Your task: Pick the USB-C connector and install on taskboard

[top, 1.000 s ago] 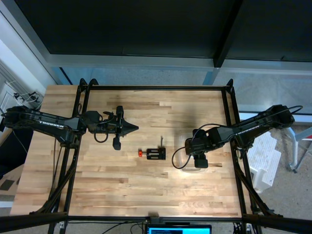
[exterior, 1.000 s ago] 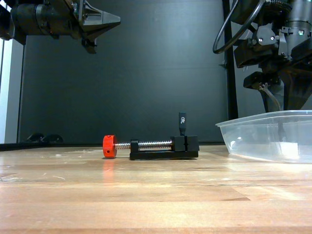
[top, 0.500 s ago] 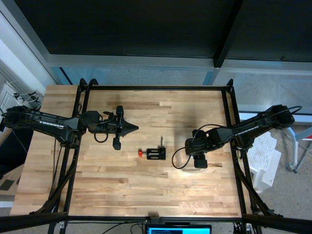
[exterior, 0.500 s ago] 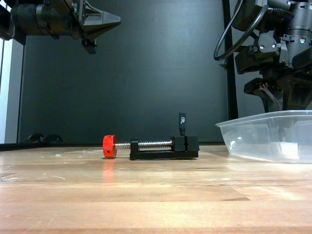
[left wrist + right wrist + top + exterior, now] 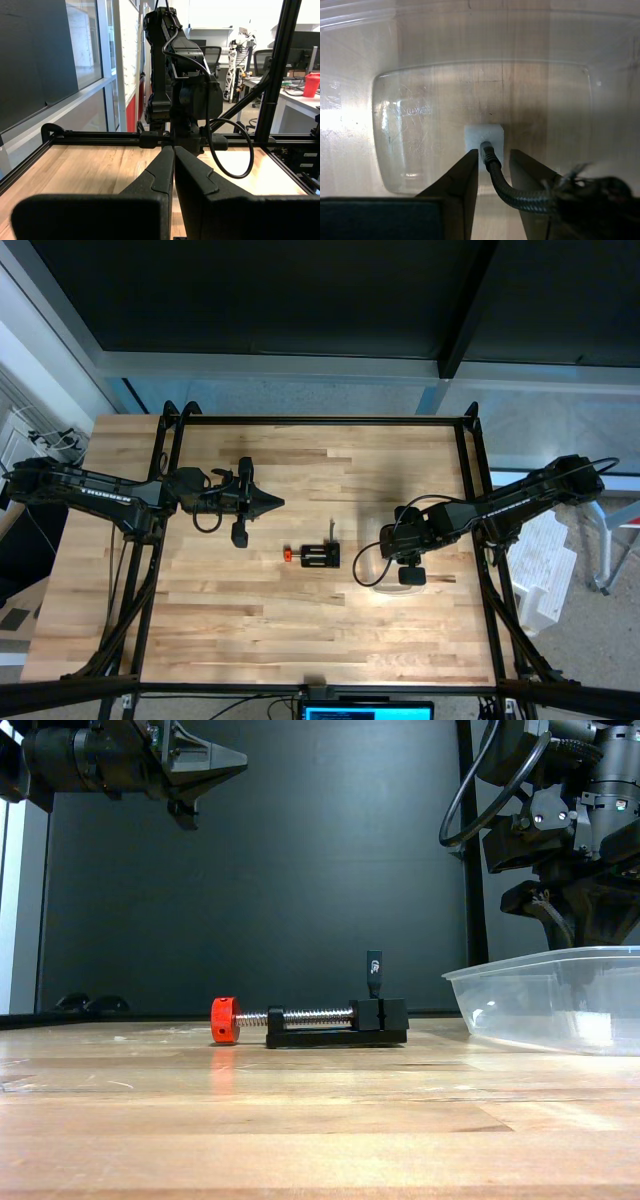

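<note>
R gripper (image 5: 493,151) hangs over the clear tray (image 5: 362,572), right of centre in the high view, jaws clamped on the USB-C connector (image 5: 491,161), tip down toward a white block (image 5: 495,134). The taskboard (image 5: 318,556) sits on the desk (image 5: 250,620) at frame centre, so left of those jaws, long axis left-right w/ red knob (image 5: 225,1019) at the far end, upright pin (image 5: 373,970) at the end nearer the R arm. L gripper (image 5: 173,150) is parked upper left in the low view, jaws together, empty; count: 1 connector, 1 taskboard, 1 tray.
</note>
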You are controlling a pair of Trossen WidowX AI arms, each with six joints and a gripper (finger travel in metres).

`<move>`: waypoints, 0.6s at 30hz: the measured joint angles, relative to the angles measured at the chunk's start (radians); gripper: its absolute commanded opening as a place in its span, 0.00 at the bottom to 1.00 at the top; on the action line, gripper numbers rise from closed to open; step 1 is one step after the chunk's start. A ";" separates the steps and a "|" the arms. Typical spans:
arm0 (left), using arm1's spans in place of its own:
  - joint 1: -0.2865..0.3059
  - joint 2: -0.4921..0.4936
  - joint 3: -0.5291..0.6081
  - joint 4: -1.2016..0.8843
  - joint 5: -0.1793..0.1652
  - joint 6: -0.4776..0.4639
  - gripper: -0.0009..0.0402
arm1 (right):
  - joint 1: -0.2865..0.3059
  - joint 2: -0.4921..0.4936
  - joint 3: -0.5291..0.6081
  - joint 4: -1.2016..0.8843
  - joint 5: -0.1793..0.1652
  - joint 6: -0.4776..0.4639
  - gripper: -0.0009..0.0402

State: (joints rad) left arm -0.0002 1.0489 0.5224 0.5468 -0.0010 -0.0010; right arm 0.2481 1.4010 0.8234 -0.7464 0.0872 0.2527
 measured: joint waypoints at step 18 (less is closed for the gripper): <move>0.000 0.000 0.000 0.000 0.000 0.000 0.02 | 0.000 0.000 -0.001 0.000 -0.001 -0.004 0.02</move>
State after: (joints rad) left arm -0.0002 1.0489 0.5224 0.5468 -0.0010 -0.0006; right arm 0.2478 1.4010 0.8227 -0.7460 0.0864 0.2489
